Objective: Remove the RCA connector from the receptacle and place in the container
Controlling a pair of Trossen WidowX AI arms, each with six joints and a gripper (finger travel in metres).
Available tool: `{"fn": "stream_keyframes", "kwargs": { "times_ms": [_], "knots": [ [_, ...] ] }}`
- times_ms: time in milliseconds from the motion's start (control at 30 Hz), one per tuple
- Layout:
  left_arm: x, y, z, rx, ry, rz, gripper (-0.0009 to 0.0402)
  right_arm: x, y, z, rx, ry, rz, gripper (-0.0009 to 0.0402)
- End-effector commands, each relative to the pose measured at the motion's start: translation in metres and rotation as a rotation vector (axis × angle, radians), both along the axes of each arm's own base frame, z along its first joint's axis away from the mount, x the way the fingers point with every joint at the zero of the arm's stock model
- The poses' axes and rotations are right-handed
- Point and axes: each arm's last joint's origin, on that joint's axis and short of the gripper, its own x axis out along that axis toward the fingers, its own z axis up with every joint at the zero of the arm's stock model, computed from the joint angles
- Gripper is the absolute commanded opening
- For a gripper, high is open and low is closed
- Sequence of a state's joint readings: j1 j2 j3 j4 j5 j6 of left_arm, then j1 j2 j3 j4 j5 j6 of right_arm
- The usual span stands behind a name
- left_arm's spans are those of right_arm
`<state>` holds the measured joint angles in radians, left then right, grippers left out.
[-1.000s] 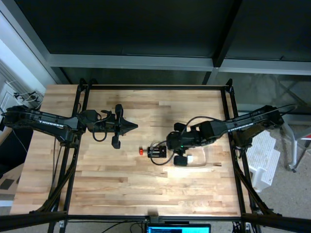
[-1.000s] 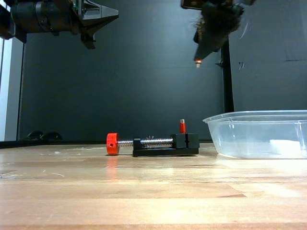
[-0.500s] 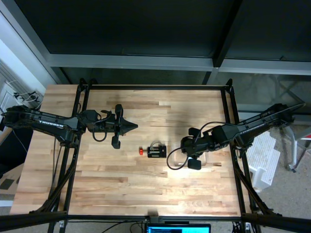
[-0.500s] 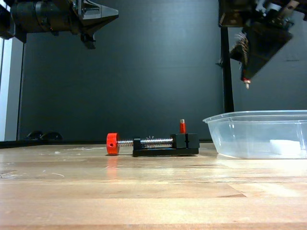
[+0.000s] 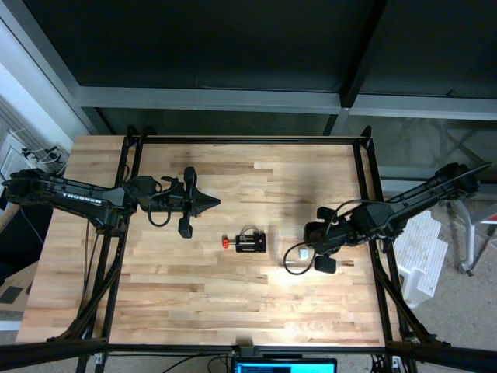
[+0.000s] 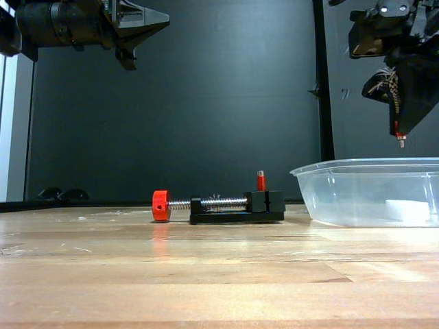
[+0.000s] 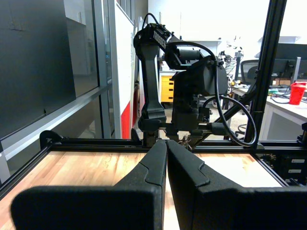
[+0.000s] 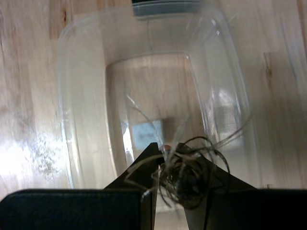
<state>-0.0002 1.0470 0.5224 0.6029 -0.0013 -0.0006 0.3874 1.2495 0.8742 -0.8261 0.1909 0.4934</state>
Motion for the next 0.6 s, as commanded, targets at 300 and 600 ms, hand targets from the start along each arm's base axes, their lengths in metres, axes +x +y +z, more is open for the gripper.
{"fn": "stream_keyframes", "kwargs": {
  "times_ms": [300, 600],
  "knots": [
    [0.0001, 0.0000, 0.0001, 0.000, 0.000, 0.000, 0.0000, -0.0034, -0.0006, -0.0083, -0.022, 0.020, -0.017, 0.0047],
    [0.0001, 0.0000, 0.0001, 0.000, 0.000, 0.000, 0.0000, -0.0037, -0.0008, -0.0092, -0.024, 0.021, -0.026, 0.0105]
  ]
}}
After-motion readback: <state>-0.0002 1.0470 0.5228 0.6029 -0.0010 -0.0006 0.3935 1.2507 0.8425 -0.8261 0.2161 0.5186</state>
